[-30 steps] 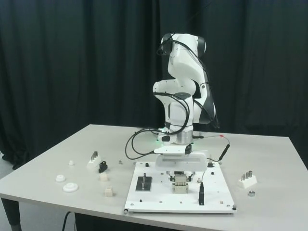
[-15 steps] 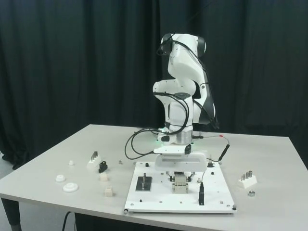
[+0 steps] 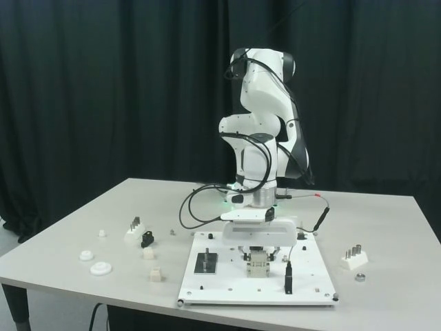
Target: Insert waterproof.
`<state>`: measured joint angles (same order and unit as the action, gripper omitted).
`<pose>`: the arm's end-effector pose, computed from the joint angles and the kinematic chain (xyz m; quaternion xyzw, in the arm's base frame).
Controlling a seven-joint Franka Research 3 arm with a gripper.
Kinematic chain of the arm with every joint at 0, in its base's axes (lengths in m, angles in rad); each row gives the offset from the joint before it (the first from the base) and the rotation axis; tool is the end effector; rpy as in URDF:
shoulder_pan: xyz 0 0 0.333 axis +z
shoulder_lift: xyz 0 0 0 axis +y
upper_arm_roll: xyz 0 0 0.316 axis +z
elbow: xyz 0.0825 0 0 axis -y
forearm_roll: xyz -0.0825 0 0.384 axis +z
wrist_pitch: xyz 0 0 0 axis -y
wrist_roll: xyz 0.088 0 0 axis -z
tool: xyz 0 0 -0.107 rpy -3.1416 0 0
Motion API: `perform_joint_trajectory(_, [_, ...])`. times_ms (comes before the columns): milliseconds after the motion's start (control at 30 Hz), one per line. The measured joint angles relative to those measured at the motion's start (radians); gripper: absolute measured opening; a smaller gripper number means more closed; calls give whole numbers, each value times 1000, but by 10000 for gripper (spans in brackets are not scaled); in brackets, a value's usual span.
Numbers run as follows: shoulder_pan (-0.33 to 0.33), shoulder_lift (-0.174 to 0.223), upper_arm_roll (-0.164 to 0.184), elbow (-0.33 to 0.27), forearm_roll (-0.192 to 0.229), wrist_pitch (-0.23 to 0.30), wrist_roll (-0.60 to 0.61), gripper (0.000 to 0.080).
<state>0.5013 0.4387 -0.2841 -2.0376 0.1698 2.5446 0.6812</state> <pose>0.5926 0.1334 0.2423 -0.9587 0.2806 -0.0449 0.0124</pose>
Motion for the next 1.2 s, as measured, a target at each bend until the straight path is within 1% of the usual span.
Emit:
perform_joint_trajectory(633, [0,-2,0,1,0,-13,-6,619])
perform_joint_trajectory(1200, [0,-1,0,1,0,-12,-3,619])
